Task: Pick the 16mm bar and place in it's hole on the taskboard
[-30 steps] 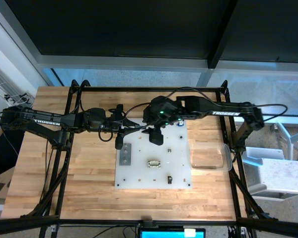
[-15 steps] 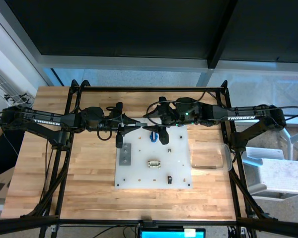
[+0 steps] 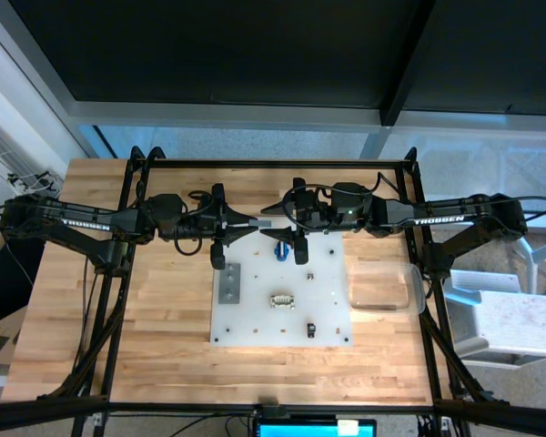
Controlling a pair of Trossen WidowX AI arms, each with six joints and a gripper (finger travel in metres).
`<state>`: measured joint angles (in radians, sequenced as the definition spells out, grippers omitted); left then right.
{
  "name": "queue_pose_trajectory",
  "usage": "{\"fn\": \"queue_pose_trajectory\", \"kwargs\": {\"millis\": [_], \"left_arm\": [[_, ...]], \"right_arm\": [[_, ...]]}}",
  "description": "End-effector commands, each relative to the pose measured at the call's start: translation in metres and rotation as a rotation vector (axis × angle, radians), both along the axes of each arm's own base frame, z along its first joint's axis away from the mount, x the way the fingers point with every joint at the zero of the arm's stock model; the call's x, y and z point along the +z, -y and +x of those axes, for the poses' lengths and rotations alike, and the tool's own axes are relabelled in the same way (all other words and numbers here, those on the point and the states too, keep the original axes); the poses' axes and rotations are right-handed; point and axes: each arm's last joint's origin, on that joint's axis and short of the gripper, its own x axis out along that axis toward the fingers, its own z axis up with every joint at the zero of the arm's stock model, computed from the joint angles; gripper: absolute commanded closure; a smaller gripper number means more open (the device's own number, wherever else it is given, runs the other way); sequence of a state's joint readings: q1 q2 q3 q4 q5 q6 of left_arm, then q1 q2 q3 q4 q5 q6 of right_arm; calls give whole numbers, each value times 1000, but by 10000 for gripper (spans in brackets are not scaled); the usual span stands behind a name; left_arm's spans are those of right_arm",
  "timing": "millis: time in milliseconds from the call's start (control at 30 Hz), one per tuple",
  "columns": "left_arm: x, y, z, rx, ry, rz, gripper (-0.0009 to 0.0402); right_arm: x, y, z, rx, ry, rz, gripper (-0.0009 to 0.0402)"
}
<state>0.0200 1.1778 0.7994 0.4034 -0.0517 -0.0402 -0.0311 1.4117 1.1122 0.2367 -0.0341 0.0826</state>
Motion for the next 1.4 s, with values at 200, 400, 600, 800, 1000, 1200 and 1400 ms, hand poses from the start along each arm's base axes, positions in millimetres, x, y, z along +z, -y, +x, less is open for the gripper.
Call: {"fn": "queue_pose_trajectory", "kwargs": {"millis": [200, 400, 600, 800, 1000, 1200, 1400], "left_arm": [[7, 0, 0, 2, 76, -2, 349], [10, 0, -1, 1, 105, -2, 349], [10, 0, -1, 1, 103, -3, 349], [10, 0, -1, 2, 104, -2, 349], [10, 0, -1, 2, 105, -2, 349], [10, 0, -1, 2, 104, -3, 349], [10, 0, -1, 3, 105, -2, 349]], "right_arm": [[7, 2, -5, 19, 49, 2, 173], [2, 5, -8, 7, 81, 17, 173], [3, 6, -8, -2, 91, 15, 176], [4, 6, -8, -1, 102, 14, 197], [3, 6, -8, 2, 94, 16, 221], [3, 5, -8, 17, 93, 14, 234], [3, 6, -8, 17, 92, 11, 248]]}}
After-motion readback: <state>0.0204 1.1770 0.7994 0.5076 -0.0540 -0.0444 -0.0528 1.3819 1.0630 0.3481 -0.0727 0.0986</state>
